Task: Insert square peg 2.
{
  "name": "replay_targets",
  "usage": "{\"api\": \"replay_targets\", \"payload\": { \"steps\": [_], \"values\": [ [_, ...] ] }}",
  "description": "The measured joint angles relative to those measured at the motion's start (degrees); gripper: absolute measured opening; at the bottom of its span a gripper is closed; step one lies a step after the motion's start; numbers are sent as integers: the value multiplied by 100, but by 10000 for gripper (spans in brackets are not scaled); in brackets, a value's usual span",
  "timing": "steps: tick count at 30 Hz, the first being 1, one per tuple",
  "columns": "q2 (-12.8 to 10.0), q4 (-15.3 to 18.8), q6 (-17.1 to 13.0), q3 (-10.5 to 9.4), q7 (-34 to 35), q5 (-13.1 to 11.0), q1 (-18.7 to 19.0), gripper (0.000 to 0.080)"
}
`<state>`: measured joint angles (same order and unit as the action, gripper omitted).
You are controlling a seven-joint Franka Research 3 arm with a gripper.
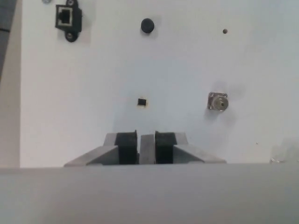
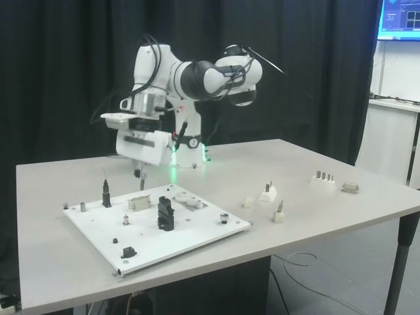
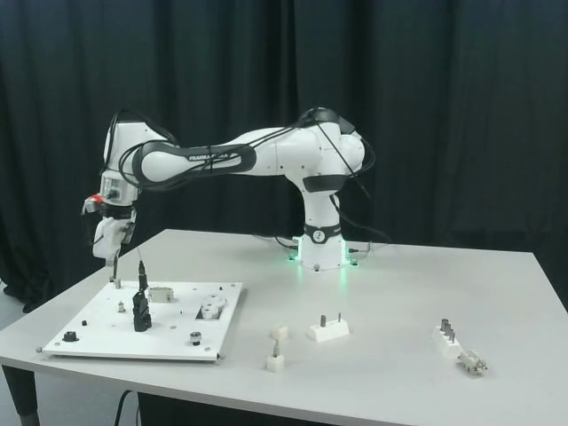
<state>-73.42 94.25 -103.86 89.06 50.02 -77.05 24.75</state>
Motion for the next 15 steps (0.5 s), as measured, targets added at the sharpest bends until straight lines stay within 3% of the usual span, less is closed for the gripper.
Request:
{"api": "replay_targets", "payload": {
  "steps": [15],
  "values": [
    [-57, -708, -1, -521, 551, -2, -714, 76]
  ]
}}
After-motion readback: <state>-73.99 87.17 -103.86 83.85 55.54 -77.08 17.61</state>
